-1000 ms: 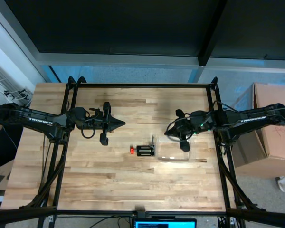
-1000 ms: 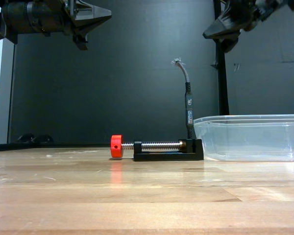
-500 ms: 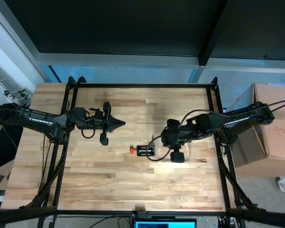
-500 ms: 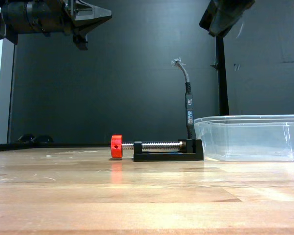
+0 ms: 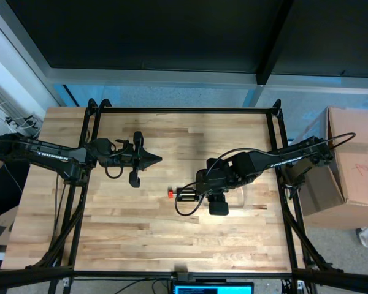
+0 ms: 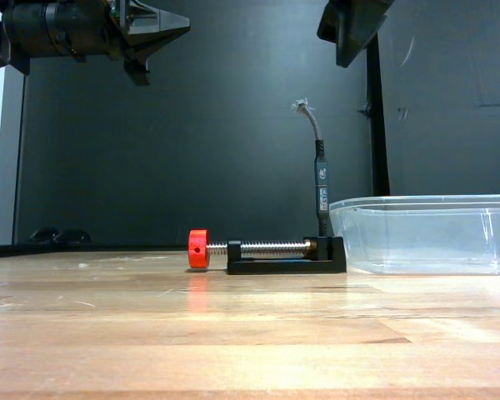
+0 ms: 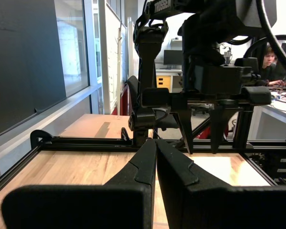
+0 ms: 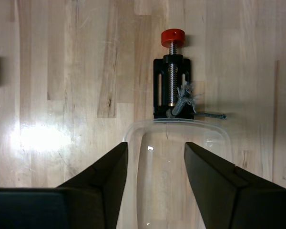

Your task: Remove the USB-C connector from the USB-C receptacle and place in the container

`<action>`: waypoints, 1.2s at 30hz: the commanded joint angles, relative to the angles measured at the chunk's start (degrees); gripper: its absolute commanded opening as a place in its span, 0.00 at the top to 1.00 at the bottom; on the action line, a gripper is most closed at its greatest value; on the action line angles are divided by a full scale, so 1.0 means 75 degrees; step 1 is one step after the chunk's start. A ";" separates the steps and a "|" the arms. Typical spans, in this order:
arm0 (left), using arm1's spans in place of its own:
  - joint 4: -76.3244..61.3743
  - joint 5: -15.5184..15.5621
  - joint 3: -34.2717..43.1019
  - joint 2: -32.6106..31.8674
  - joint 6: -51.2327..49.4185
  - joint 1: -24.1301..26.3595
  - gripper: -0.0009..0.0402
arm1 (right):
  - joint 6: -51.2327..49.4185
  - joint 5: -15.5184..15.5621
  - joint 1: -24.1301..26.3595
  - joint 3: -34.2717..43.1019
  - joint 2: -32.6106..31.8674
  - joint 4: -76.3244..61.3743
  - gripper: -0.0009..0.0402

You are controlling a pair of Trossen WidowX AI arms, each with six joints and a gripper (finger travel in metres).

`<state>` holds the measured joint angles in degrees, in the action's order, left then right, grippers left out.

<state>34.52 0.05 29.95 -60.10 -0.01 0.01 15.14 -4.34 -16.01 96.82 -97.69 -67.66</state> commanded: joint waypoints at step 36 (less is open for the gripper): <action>0.0000 -0.0003 0.0000 0.0000 0.0000 0.0000 0.98 | 0.0326 0.0207 0.0029 -0.0035 -0.1711 0.0321 0.52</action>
<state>34.50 0.03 29.93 -60.12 -0.01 0.01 17.69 -2.79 -15.79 96.66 -110.00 -65.21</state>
